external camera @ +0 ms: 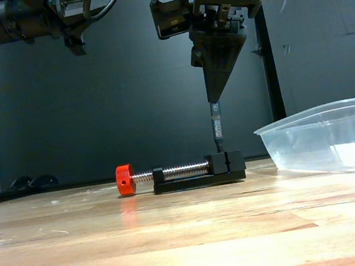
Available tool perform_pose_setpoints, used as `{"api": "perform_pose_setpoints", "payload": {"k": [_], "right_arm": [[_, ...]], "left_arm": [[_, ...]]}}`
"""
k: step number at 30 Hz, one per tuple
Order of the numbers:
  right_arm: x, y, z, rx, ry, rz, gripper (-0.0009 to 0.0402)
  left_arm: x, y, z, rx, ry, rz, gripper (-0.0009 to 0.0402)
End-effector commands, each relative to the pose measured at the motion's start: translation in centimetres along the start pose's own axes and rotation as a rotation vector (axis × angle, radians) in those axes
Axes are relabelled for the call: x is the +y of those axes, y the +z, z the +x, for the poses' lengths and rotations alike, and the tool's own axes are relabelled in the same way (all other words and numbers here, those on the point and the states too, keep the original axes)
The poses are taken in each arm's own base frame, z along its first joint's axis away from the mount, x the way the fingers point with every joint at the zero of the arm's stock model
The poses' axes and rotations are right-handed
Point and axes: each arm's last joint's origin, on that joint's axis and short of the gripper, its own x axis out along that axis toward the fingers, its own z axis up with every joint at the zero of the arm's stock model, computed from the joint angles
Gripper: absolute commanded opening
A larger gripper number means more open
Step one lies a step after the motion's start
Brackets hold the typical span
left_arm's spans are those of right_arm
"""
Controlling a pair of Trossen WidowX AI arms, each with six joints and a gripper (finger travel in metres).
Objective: Pick the usb-c connector and install on the hub
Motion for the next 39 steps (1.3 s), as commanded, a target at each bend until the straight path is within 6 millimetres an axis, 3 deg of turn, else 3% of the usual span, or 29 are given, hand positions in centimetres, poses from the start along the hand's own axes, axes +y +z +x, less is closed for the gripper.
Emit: {"api": "perform_pose_setpoints", "payload": {"k": [1,20,39], "right_arm": [[0.0,0.0,0.1,-0.007,0.001,0.0,0.0],[0.0,-0.6,1.7,-0.01,0.001,0.003,0.0],[0.0,-0.5,1.7,-0.018,0.003,0.003,0.0]], "left_arm": [[0.0,0.0,0.0,0.0,0.0,0.0,0.0],[0.0,0.0,0.0,0.0,0.0,0.0,0.0],[0.0,0.0,0.0,0.0,0.0,0.0,0.0]]}}
